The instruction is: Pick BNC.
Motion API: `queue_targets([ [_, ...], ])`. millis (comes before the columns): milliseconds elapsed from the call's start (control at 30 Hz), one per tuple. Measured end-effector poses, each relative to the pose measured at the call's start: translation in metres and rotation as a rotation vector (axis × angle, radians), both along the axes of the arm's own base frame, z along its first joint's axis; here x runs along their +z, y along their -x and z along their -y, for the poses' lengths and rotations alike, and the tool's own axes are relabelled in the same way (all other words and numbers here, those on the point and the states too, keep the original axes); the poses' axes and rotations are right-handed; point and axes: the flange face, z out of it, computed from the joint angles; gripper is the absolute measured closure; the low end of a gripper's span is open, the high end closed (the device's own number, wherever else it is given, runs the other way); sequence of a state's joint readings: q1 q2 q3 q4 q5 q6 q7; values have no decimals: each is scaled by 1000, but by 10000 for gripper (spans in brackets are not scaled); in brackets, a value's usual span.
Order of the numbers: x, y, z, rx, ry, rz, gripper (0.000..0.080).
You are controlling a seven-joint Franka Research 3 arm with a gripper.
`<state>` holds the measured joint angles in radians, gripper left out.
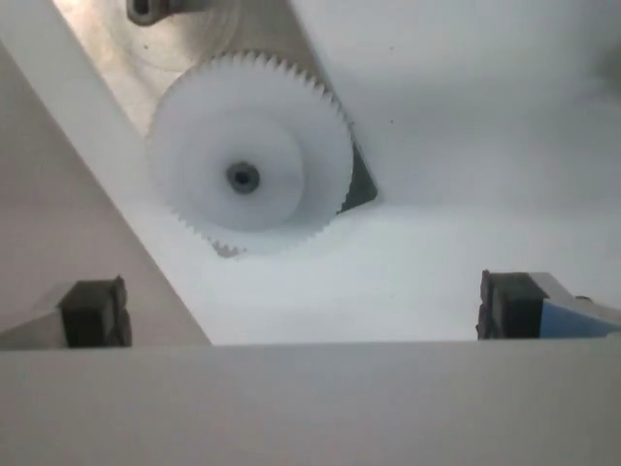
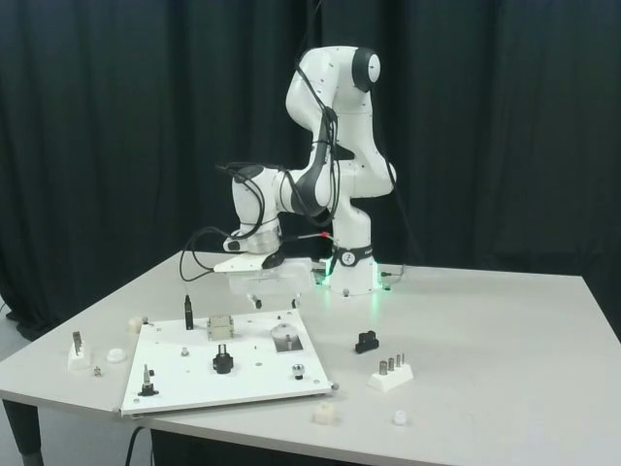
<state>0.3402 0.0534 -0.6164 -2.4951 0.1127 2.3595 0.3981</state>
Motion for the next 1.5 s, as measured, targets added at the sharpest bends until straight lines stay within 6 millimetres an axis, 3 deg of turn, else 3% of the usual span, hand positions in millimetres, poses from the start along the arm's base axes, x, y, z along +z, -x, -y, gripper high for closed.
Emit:
queue_targets([
  [1500, 15, -7, -17, -13, 6, 1, 3],
])
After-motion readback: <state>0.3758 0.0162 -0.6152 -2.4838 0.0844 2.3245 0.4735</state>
